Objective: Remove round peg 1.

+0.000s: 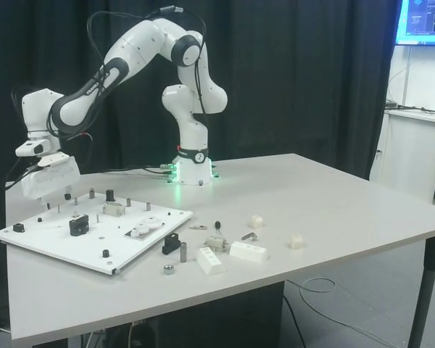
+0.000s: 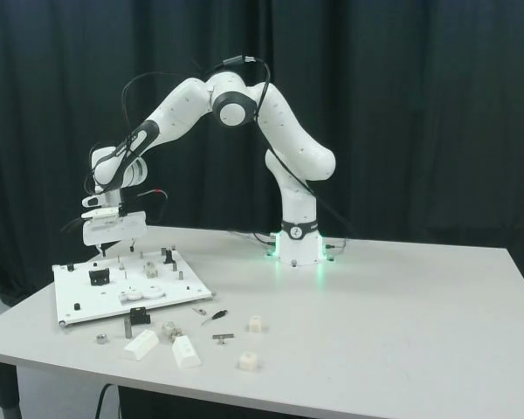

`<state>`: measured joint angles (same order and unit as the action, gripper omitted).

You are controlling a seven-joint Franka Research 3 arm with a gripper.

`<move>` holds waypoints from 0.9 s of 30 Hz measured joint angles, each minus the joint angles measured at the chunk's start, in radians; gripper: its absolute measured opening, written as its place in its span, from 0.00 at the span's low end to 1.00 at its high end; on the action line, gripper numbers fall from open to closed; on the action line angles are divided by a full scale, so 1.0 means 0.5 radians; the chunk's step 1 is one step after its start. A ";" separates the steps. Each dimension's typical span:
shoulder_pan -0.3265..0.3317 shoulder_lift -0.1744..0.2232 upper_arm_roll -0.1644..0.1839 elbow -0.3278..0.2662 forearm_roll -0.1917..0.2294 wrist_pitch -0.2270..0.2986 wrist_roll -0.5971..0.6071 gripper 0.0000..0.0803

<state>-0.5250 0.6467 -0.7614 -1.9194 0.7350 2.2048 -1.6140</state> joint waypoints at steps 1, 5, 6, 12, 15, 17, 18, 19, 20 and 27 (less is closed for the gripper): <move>0.000 0.001 0.001 -0.001 0.005 0.000 -0.001 1.00; 0.000 0.004 0.004 -0.005 0.018 0.004 -0.002 1.00; 0.000 0.005 0.006 -0.005 0.022 0.006 -0.002 1.00; 0.000 0.018 0.012 -0.006 0.048 0.019 -0.002 1.00; 0.000 0.027 0.014 -0.006 0.059 0.028 -0.002 1.00; 0.000 0.033 0.015 -0.006 0.072 0.034 -0.002 1.00; 0.000 0.036 0.015 -0.006 0.080 0.036 -0.003 1.00; 0.000 0.039 0.016 -0.006 0.086 0.039 -0.004 1.00; 0.000 0.042 0.016 -0.006 0.089 0.041 -0.005 1.00; 0.000 0.059 0.021 -0.006 0.107 0.050 -0.014 1.00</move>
<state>-0.5250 0.6763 -0.7507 -1.9222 0.7886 2.2299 -1.6210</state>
